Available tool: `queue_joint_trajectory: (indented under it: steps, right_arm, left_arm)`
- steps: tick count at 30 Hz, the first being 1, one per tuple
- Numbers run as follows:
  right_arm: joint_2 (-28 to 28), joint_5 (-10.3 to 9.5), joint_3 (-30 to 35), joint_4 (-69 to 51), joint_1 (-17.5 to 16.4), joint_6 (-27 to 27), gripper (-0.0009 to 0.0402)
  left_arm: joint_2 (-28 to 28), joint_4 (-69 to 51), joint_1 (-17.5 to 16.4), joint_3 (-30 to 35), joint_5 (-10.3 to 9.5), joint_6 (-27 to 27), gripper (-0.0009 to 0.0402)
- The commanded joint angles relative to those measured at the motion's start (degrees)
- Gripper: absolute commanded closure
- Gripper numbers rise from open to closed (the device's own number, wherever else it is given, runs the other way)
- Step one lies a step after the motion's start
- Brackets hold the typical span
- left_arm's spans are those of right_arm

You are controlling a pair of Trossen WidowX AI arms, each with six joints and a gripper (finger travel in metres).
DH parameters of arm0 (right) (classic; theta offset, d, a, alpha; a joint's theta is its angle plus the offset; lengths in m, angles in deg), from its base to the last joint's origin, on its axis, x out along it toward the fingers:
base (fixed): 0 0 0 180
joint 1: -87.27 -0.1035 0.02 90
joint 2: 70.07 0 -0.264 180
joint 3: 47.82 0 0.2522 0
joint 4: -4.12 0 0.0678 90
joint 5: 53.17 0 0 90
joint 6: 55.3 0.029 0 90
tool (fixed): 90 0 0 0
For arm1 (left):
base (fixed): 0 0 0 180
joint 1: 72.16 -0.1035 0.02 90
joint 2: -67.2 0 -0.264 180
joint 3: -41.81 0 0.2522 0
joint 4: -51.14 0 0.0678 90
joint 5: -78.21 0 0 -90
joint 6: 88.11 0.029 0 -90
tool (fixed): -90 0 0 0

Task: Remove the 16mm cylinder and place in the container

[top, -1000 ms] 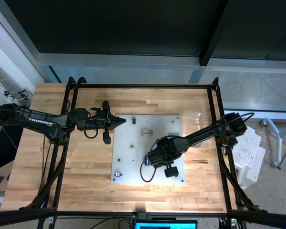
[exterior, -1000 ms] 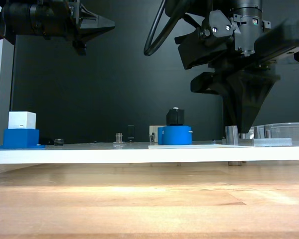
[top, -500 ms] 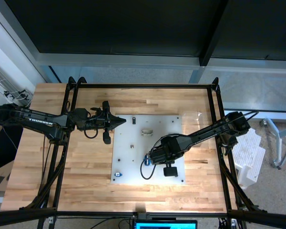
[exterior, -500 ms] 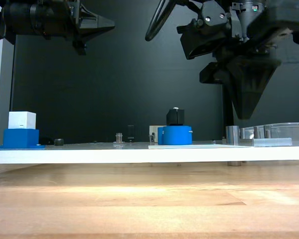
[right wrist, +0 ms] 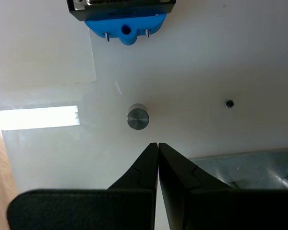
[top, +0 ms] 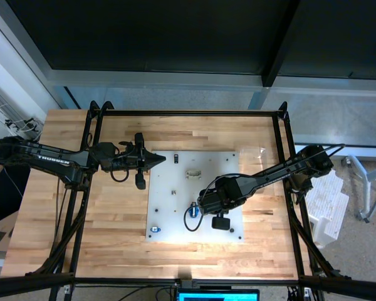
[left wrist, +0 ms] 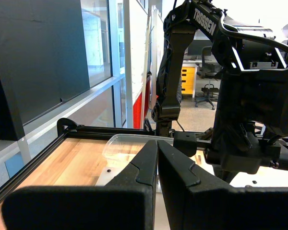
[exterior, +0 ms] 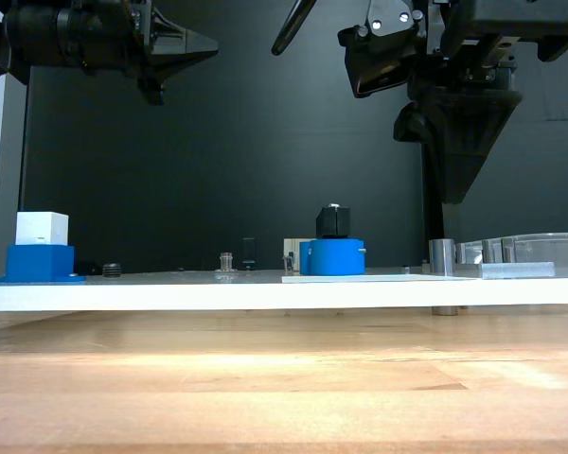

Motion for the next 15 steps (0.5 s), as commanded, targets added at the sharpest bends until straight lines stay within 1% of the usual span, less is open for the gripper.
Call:
queue_joint_trajectory:
  steps: [1,3,6,15]
  right_arm:
    - [0.02,0.02,0.02,0.11,-0.11,1.42,0.0391]
    - [0.02,0.02,0.02,0.26,-0.15,1.42,0.0384]
    - [0.13,0.04,0.02,0.33,-0.22,2.16,0.0360]
    - [0.15,0.15,0.02,1.40,-0.35,6.03,0.0258]
  left_arm:
    - [0.00,0.02,-0.02,0.00,0.00,0.00,0.0393]
    - [0.02,0.02,-0.02,0.00,0.02,0.00,0.0393]
    - [0.00,0.02,-0.02,0.00,0.00,0.00,0.0393]
    - [0.02,0.02,-0.02,0.00,0.02,0.00,0.0393]
